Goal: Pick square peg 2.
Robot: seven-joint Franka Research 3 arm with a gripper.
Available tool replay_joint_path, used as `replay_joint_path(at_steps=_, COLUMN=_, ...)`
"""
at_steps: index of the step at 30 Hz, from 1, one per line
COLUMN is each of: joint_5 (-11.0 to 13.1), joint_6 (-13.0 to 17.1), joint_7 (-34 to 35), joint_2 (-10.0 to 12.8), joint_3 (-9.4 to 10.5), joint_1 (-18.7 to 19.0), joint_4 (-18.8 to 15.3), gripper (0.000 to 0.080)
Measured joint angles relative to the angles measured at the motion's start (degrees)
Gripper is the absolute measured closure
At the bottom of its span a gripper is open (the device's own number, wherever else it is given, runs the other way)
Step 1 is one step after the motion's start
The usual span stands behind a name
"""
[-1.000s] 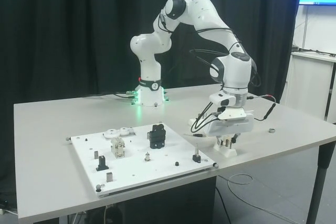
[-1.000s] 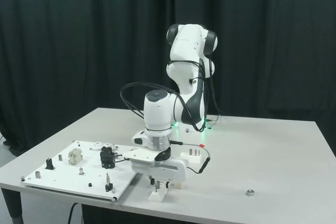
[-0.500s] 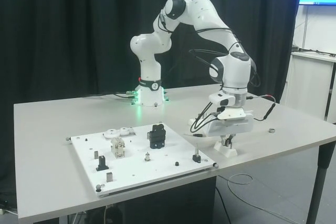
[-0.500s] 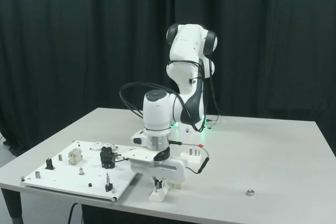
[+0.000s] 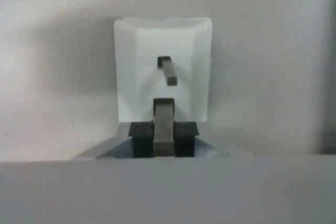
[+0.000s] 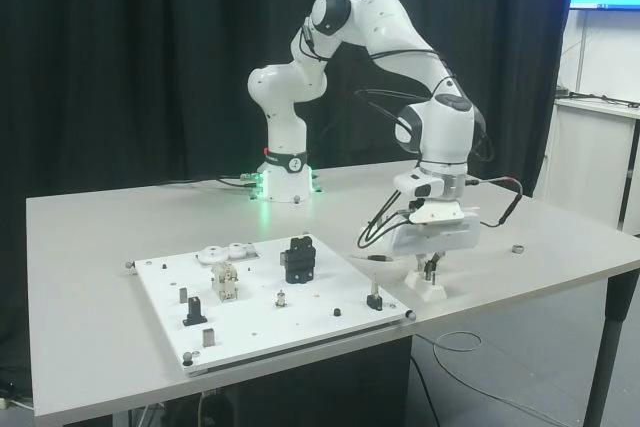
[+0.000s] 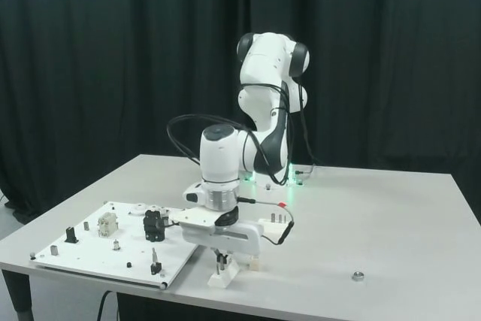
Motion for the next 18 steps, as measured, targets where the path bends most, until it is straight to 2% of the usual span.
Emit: replay_joint_path(at_steps=18, joint_5=-1.21, joint_6=-5.16, joint_7=-0.17, joint_2=-3.97, joint_3=0.01, joint_1=0.13, joint_4=0.17, gripper=0.0726)
